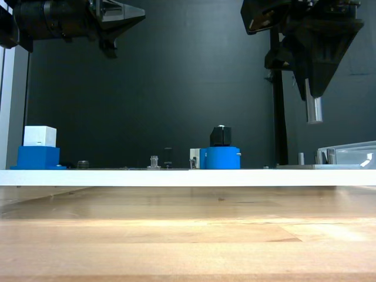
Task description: Pick the 16mm cylinder and place it in the taskboard
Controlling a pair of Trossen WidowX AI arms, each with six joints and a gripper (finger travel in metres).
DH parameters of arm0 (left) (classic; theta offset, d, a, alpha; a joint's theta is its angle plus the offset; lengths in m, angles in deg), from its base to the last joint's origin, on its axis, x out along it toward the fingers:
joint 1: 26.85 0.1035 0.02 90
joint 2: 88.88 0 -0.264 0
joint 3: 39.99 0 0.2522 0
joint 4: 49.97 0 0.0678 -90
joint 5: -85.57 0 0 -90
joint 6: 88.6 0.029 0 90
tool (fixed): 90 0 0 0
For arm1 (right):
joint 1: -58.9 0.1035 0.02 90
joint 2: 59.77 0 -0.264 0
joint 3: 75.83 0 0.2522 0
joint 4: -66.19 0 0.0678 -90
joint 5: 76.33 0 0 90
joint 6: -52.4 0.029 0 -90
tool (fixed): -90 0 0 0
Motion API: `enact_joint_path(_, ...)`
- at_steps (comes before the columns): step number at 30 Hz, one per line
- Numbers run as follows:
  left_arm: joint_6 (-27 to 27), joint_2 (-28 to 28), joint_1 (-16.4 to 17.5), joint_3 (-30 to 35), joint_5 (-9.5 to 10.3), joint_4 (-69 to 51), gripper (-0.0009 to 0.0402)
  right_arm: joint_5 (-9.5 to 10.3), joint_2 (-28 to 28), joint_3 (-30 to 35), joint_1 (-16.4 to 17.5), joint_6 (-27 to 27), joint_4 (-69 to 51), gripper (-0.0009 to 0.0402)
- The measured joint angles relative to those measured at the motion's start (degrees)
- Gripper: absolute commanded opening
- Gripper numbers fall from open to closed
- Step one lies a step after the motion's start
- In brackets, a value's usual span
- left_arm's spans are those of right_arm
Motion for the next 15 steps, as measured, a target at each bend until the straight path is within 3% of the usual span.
enact_joint_path(15,0.02,0.00,0.00,0.00,0.00,0.02,0.0000,0.44,-2.21,0.76,-0.50,-0.42,2.36,0.0059)
